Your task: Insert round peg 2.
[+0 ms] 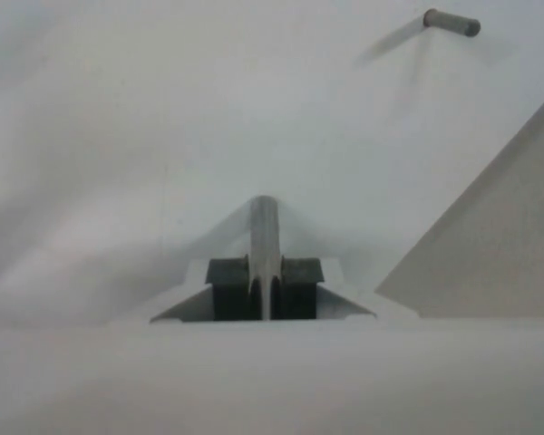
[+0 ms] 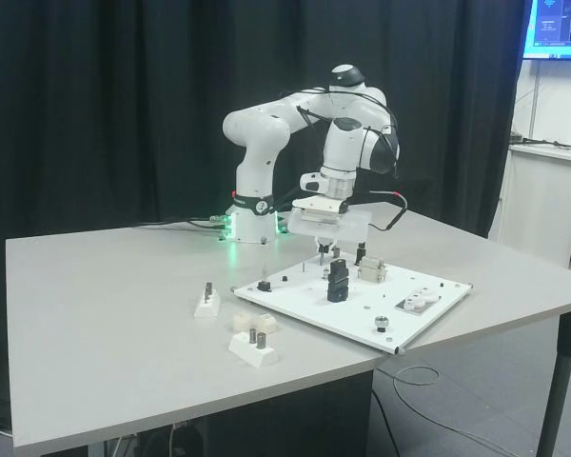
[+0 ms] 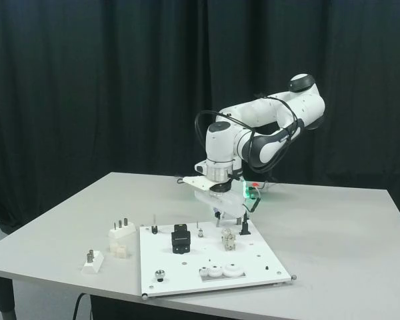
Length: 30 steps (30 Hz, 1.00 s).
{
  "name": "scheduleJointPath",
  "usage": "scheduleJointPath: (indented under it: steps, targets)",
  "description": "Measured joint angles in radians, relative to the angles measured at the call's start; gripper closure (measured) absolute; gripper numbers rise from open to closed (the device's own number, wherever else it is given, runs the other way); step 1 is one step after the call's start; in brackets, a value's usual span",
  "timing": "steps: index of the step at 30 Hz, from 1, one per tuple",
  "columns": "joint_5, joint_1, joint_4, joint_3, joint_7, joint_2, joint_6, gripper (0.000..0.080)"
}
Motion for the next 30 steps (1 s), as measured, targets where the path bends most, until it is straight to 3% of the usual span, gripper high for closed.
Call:
scheduleJointPath:
  steps: [30]
  targets:
    - [-0.001, -0.002, -0.001, 0.001, 0.0, 0.0, 0.011, 0.0733]
